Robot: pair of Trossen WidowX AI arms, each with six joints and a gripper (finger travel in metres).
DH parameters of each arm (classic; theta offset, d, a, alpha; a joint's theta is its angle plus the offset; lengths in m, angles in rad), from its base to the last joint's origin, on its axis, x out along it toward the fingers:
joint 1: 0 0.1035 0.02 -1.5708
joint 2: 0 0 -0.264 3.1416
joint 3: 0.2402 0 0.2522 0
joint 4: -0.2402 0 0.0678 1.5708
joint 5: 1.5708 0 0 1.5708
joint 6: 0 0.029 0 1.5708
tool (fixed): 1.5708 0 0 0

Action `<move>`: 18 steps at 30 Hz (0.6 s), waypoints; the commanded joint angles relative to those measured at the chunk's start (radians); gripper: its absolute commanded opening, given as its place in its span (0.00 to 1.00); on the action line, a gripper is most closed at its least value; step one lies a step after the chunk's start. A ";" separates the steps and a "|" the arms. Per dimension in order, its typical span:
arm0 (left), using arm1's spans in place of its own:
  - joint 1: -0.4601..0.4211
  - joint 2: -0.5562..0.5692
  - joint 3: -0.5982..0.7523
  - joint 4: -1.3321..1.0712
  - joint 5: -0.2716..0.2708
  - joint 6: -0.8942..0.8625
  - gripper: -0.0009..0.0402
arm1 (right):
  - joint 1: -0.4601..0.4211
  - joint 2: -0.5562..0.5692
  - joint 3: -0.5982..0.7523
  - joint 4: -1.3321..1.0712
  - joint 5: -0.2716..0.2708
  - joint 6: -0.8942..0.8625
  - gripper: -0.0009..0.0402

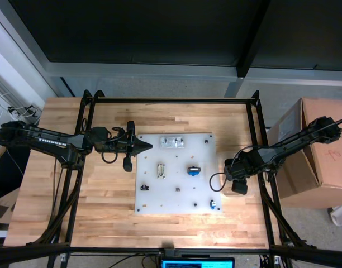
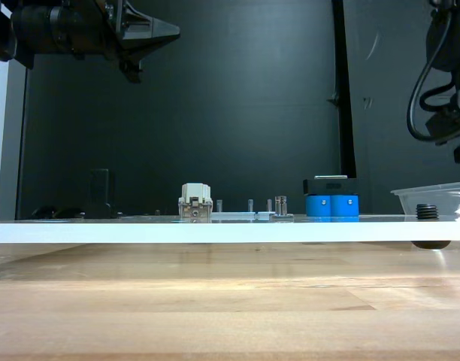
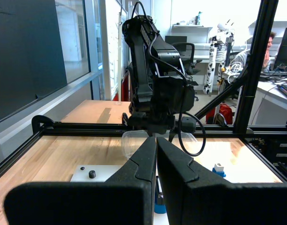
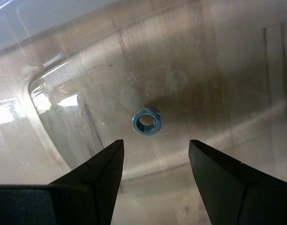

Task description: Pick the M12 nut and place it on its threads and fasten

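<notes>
while my right gripper (image 4: 155, 143) gapes over one nut (image 4: 146, 121) loose in one tray (image 4: 40, 101), my left gripper (image 3: 156, 138) hovers closed over the board (image 1: 160, 195).

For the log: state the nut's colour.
Silver, bluish-tinted nut, free in the tray below the right gripper, best in right wrist view; left gripper hangs over the board.

Wooden table (image 1: 76, 212) under a white board (image 1: 160, 195), clear tray (image 2: 455, 199) just beside.
</notes>
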 commanded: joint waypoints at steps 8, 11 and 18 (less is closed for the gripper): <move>0.000 0.000 0.000 0.000 0.000 0.000 0.02 | 0.004 0.021 -0.056 0.093 0.000 -0.015 0.49; 0.000 0.000 0.000 0.001 0.000 0.000 0.02 | 0.005 0.021 -0.070 0.105 0.001 -0.022 0.49; 0.000 0.000 0.000 0.000 0.000 0.000 0.02 | 0.005 0.021 -0.084 0.121 0.003 -0.025 0.42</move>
